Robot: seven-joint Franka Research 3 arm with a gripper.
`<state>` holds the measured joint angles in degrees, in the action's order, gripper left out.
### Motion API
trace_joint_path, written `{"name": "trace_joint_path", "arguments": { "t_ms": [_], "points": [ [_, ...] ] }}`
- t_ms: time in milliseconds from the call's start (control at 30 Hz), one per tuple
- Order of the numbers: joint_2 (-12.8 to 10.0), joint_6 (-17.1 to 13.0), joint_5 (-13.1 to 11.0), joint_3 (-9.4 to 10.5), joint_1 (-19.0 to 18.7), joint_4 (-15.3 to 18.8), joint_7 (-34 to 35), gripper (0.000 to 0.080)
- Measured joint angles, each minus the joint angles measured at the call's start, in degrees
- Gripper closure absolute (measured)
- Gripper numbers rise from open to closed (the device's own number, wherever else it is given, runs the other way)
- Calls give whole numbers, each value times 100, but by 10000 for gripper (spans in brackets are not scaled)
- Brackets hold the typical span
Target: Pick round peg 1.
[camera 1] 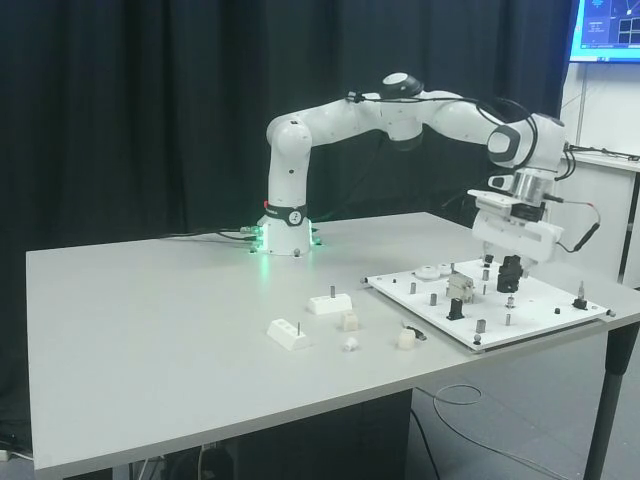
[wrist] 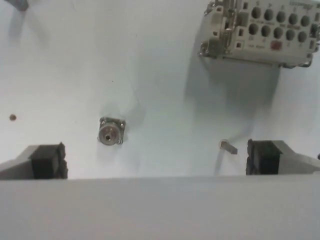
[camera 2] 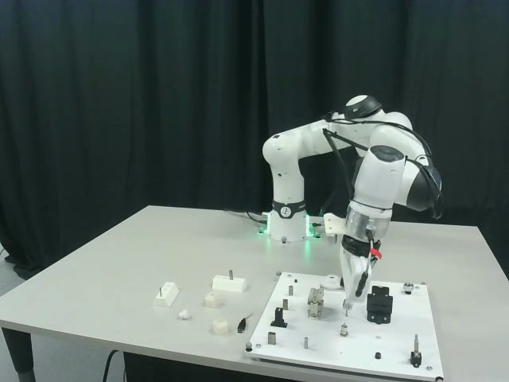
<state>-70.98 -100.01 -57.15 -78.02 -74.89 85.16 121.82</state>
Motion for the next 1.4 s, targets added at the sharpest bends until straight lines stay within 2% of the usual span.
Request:
{"name": "trace_joint_path", "arguments": {
  "t_ms": [300, 633, 900, 1133, 1400],
  "points": [
    [15, 309, 15, -259, -52, -67, -1, 3],
    [20, 428, 55, -483, -111, -70, -204, 3],
    [20, 402, 68, -581, -122, -70, -227, 3],
    [20, 219, 177, -599, -162, -63, -227, 3],
    [20, 199, 175, -636, -242, 17, -244, 3]
  ]
}}
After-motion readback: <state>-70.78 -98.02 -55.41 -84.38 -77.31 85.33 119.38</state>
